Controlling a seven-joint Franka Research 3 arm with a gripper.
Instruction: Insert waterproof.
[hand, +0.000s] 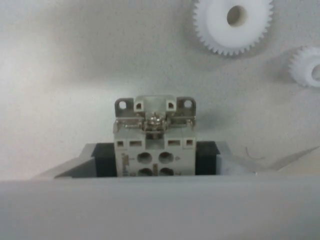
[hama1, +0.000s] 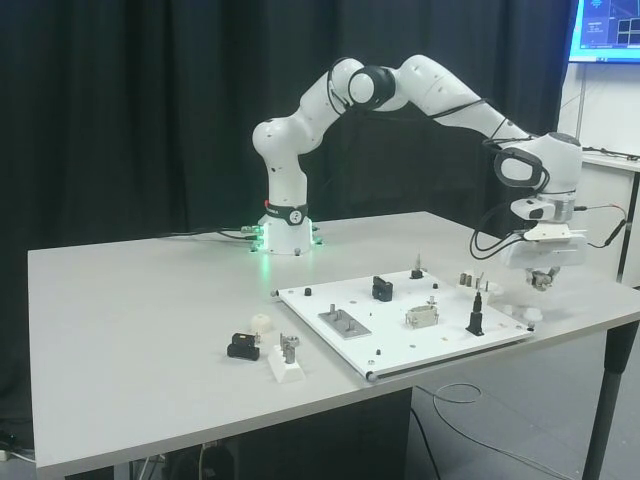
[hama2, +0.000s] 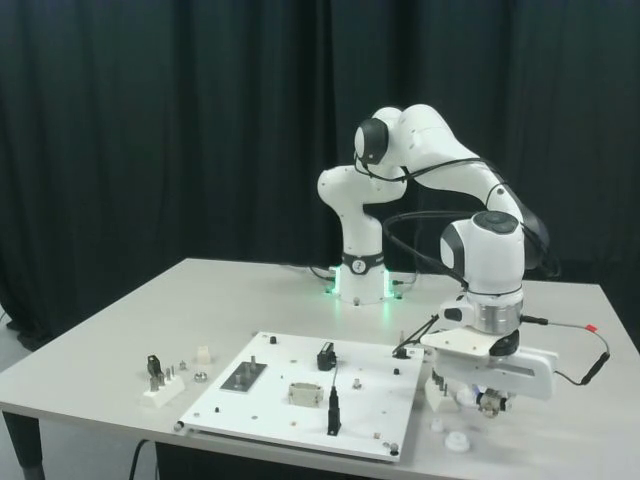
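Connector (hand: 154, 137) clamped between fingers (hand: 155, 160), long axis running straight out past the tips; board (hama1: 400, 325) lies off to one side, well apart.

A flat white square board (hama1: 400, 325) lies on the grey table (hama1: 130, 300) in front of the white arm's base (hama1: 285, 232), with a small metal connector block (hama1: 421, 316) on it. Beside the board's far end the gripper (hama1: 541, 276) hangs above two white plastic gears (hand: 233, 24), which lie on the table close together. Off the board's other end sit a small white block (hama1: 287, 366) and a black part (hama1: 241, 346).
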